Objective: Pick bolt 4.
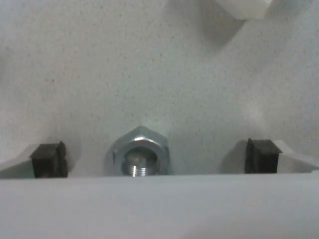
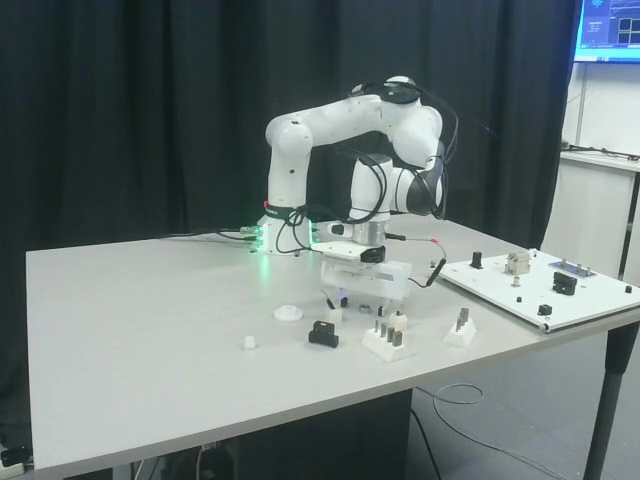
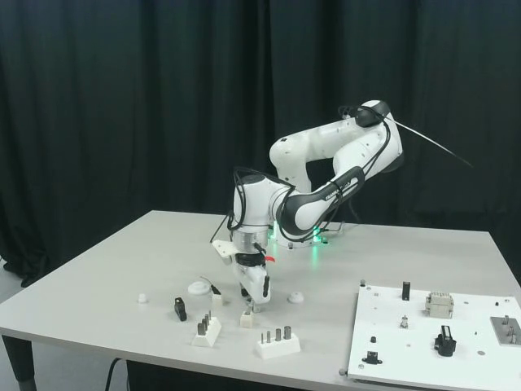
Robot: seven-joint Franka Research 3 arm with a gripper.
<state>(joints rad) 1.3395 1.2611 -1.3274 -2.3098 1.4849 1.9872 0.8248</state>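
- Step in hand: the pincer [image 1: 154, 158] is lowered over bolt 4 [image 1: 141, 155], about to grasp it.
- Bolt 4 (hex head, threaded bore showing) sits low and centre in the wrist view, between the spread black pads [image 1: 49, 160], touching neither.
- The pincer is released; next it likely needs to clench squarely on the hex flats, then lift off the grey surface [image 2: 150, 310].

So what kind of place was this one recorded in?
Most likely a robotics lab or test cell: a white Franka arm bolted on a grey table, black curtains behind it, small holders with bolts, and a white task board of parts.
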